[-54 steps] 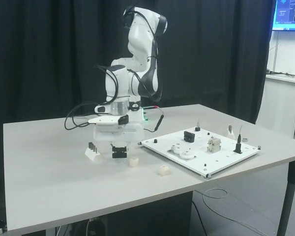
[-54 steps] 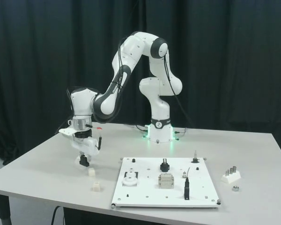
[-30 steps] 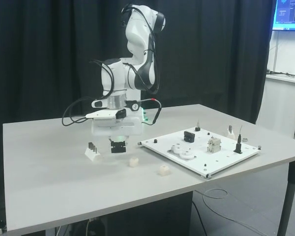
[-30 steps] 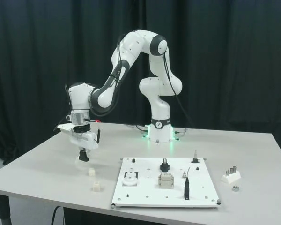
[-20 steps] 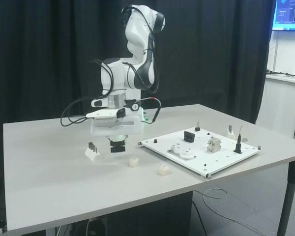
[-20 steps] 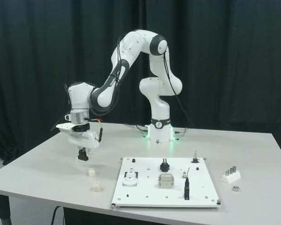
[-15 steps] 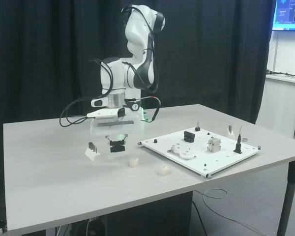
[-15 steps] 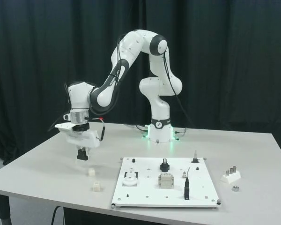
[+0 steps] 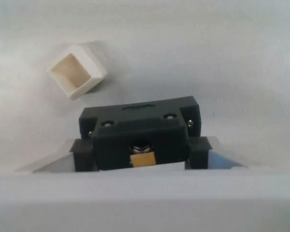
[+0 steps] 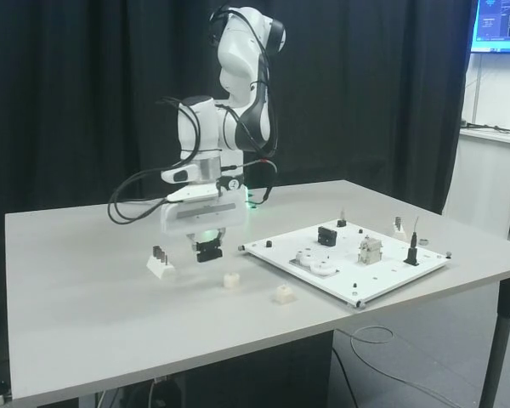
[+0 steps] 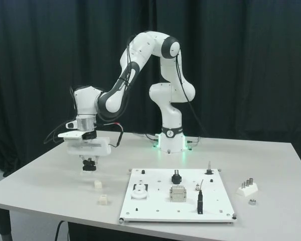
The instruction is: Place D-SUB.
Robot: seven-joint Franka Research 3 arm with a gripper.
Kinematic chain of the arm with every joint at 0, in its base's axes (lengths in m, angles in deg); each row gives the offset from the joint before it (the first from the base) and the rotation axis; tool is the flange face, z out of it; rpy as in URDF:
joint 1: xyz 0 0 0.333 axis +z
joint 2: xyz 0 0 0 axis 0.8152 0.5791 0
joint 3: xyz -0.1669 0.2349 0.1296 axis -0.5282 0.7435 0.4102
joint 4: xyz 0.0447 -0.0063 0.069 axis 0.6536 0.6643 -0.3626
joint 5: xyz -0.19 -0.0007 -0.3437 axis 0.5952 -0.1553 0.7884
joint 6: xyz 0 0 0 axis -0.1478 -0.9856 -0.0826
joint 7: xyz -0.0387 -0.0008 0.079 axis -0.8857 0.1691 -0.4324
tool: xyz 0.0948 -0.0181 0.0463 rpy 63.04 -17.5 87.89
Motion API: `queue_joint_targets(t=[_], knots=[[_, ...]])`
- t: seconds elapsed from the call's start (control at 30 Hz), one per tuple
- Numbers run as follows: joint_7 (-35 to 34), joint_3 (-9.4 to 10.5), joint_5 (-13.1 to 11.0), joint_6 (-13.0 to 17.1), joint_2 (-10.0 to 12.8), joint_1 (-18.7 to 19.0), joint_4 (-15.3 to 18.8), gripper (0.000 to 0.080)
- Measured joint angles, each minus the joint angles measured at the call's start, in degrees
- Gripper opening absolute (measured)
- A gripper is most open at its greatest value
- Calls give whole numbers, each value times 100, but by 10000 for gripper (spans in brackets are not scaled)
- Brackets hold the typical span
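The jaws are closed on the black D-SUB connector (image 9: 140,129), which sits clamped between the two black fingers (image 9: 82,153) and hangs clear of the grey table (image 10: 85,314); in the wrist view the connector's wide flange with its two screws faces the camera, and a small metal part shows at its middle; the gripper (image 10: 207,252) points straight down, held above the tabletop with open space under the connector; in the second room view the gripper (image 11: 90,166) is over the table's side far from the white board (image 11: 140,213), and the white arm (image 11: 121,85) reaches out to it from its base (image 11: 172,143), where a green light glows; just beside the connector in the wrist view lies a small white hollow block (image 9: 78,71), its open face turned up and toward the camera, apart from the connector; in the first room view that white hollow block (image 10: 230,280) rests on the table below and near the gripper, with a second white block (image 10: 282,293) a little further on, nearer the board; a white holder with dark pins (image 10: 161,260) stands on the table on the gripper's other side; the white board (image 10: 382,285) carries several black and white fittings and lies well apart from the held connector.
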Motion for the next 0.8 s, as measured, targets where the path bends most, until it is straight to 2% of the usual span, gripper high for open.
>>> queue_joint_targets(t=[0.33,0.8], knots=[[1722,-19,112,0,-19,25,-10,387],[3741,-115,563,31,-14,7,-76,387]])
